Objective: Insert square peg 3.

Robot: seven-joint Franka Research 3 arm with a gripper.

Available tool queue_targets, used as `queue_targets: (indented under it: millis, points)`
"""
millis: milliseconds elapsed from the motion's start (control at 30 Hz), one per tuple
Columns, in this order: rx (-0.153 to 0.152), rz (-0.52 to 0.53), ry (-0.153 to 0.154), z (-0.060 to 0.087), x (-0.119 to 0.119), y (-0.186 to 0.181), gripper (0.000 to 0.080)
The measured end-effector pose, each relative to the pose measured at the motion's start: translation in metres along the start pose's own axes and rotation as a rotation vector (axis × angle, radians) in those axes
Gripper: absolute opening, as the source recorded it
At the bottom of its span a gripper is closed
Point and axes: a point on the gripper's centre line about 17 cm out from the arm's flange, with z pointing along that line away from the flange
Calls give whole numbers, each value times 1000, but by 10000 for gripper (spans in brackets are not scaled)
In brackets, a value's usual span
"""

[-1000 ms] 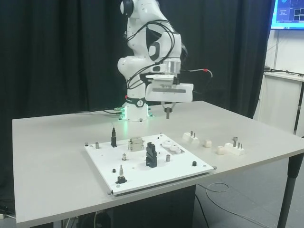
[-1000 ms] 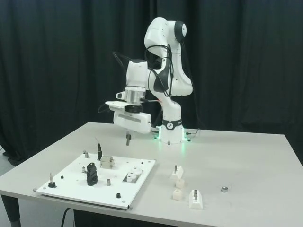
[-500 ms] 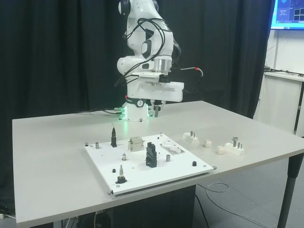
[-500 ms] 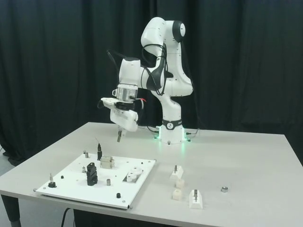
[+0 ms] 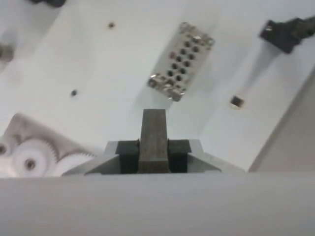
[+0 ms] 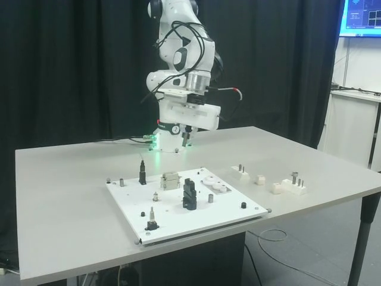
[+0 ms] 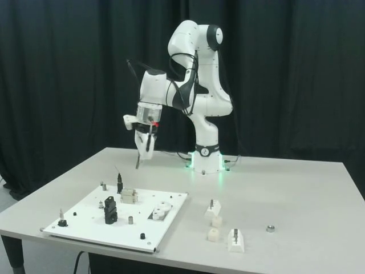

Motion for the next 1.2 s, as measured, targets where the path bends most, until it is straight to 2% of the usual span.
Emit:
queue_targets:
  millis: [233,633,833,1200]
  points:
    - [-51,106,5,1,7,17,114]
    - [-96,226,-14,7,20,49,114]
    - [-101,305,-29,11,26,62,114]
    - [-82,403,-75,17,29,72,114]
